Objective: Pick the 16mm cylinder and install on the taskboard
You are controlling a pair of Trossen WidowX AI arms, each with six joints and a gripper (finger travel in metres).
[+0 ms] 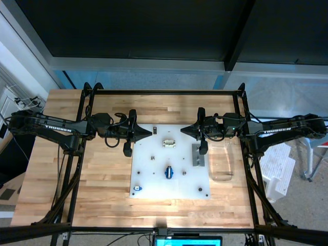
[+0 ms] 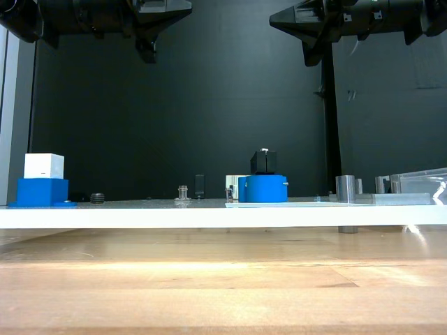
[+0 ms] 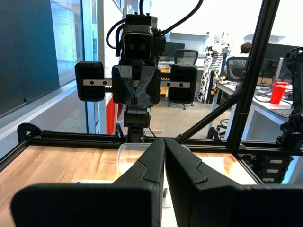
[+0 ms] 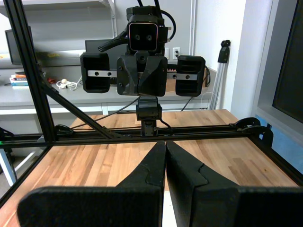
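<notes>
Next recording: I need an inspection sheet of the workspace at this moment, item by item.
Surface: wooden table, inside a black frame.
Job's things: taskboard lies flat mid-table; 16mm cylinder, seemingly the small silvery peg right of the blue part, stands ungripped.
Clutter: clear tray beside the board's right edge.
Grippers: left pincer and right pincer both shut, empty, raised above the board's far part, tips facing.
Cables: black cable loops at both wrists; none on the board.
Surroundings: papers off the table's right side; dark panel behind.
</notes>
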